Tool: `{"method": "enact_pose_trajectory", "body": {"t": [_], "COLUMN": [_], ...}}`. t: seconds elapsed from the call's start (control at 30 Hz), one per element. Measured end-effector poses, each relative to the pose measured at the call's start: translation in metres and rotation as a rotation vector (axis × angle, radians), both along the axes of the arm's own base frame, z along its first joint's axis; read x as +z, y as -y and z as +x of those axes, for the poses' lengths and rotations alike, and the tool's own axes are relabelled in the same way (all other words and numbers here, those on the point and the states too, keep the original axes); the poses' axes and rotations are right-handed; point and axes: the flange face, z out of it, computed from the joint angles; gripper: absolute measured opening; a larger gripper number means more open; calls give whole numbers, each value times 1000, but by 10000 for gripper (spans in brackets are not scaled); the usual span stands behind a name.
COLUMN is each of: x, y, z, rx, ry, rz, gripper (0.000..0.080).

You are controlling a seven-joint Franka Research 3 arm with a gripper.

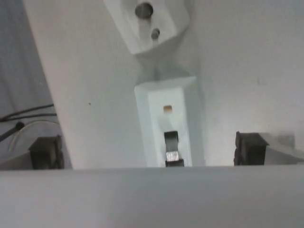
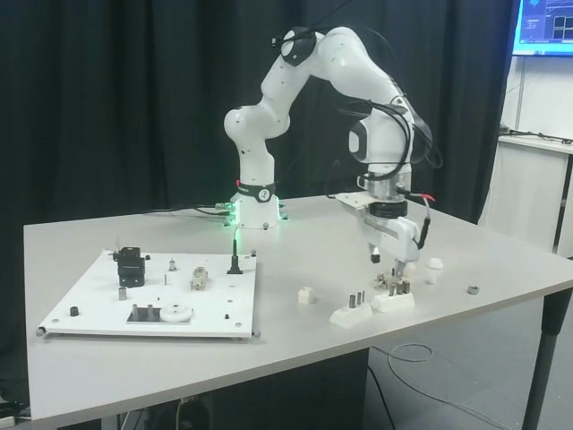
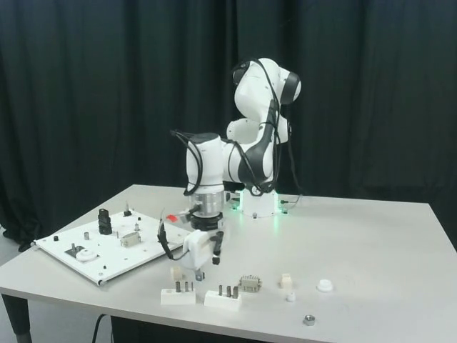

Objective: Pick square peg 2.

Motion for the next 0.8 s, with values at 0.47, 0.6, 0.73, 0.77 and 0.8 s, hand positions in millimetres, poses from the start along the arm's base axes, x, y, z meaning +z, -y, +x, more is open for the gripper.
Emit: {"method": "enact_pose_trajectory", "body": {"t": [0.47,0.6,0.73,0.77,0.8], "x": [-27,-35,-42,-44,-45], "y": [-21,-24,-27,-28,-29], "z": [4,3,2,1,1], "rx": [17,21,23,23,24], "ry": [-26,-38,-48,-50,-52], "rz": [-8,-7,-7,-8,-8], "gripper": [800,800,800,800,800]}}
